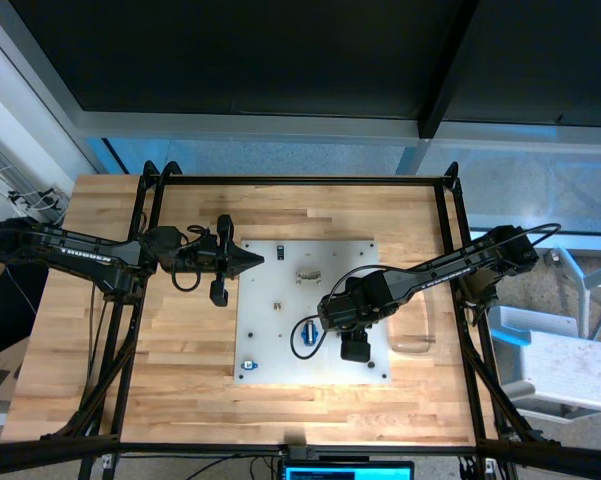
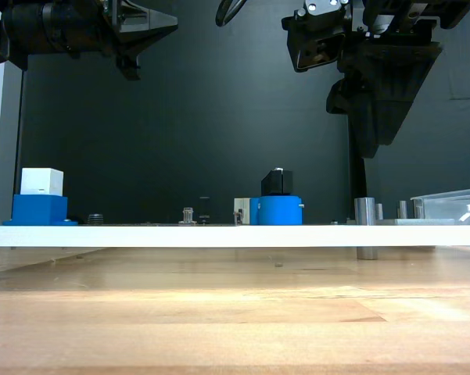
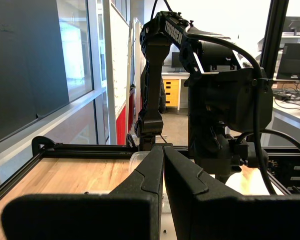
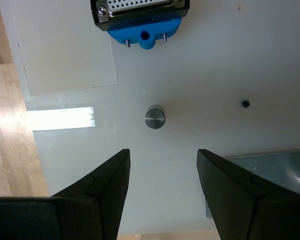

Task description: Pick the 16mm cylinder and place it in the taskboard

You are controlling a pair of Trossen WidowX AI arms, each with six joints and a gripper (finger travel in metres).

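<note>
The 16mm cylinder (image 4: pixel 154 117) is a short grey metal peg standing upright on the white taskboard (image 4: pixel 199 65). My right gripper (image 4: pixel 163 152) hangs open straight above it, with nothing between the fingers. In the low view the cylinder (image 2: pixel 365 215) stands at the taskboard's (image 2: pixel 141 235) right end, and its lower end shows under the plate. The right gripper (image 2: pixel 373 144) is well above it there. My left gripper (image 3: pixel 163 155) is shut and empty, parked high by the taskboard's (image 1: pixel 280 350) left edge.
A blue connector part (image 4: pixel 142 30) sits on the board beyond the cylinder. A blue round part (image 2: pixel 281 209) and a blue base with a white block (image 2: pixel 41 205) also stand on the board. A clear tray (image 1: pixel 412 335) lies beside the board's right edge.
</note>
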